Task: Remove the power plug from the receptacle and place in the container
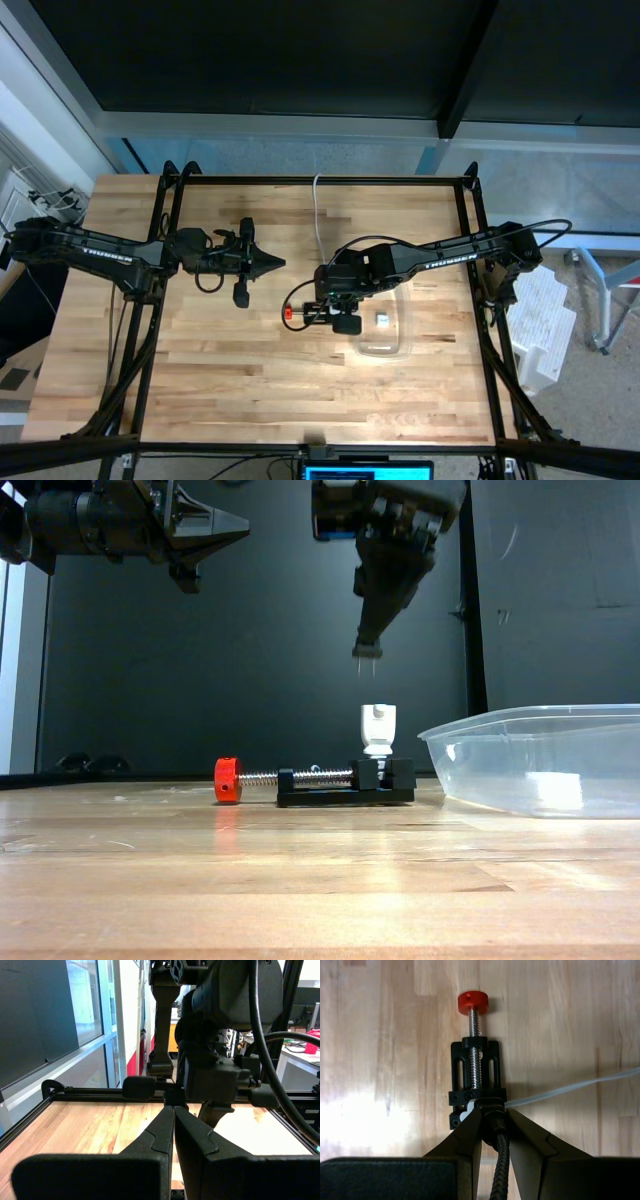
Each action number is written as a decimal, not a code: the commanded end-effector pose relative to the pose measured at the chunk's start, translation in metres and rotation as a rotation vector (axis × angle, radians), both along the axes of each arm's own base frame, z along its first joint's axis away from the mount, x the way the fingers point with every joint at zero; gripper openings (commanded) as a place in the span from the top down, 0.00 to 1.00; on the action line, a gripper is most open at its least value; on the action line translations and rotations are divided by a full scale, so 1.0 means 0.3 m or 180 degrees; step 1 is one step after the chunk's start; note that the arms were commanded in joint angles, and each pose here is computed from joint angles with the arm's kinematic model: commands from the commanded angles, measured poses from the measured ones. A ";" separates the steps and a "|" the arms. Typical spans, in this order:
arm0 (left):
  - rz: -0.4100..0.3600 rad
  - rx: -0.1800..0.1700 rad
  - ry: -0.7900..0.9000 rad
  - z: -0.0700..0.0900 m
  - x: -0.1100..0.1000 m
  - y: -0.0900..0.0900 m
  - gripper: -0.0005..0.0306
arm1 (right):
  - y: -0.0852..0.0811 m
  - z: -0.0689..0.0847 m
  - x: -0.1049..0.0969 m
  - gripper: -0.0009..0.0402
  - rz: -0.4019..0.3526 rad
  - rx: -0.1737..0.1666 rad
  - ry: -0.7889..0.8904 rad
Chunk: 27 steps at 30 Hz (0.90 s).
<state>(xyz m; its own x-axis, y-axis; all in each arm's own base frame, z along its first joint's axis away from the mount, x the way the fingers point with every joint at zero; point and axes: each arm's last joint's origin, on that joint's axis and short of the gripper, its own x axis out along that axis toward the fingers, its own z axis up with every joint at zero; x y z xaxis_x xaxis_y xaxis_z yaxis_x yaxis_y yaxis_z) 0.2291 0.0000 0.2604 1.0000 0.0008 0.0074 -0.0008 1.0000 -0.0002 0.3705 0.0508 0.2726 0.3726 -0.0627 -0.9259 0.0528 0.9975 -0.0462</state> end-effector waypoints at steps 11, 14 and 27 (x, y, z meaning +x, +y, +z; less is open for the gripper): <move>0.0000 0.0000 0.0002 0.000 0.000 0.000 0.98 | -0.003 0.003 -0.015 0.98 -0.0001 -0.0002 0.0088; 0.0000 0.0000 -0.0005 0.001 0.000 0.000 0.98 | -0.007 0.011 -0.044 0.98 0.0000 -0.0003 0.0093; -0.0001 0.0000 -0.0002 0.001 0.000 0.000 0.98 | -0.023 -0.056 -0.229 0.98 -0.0003 -0.0022 0.0287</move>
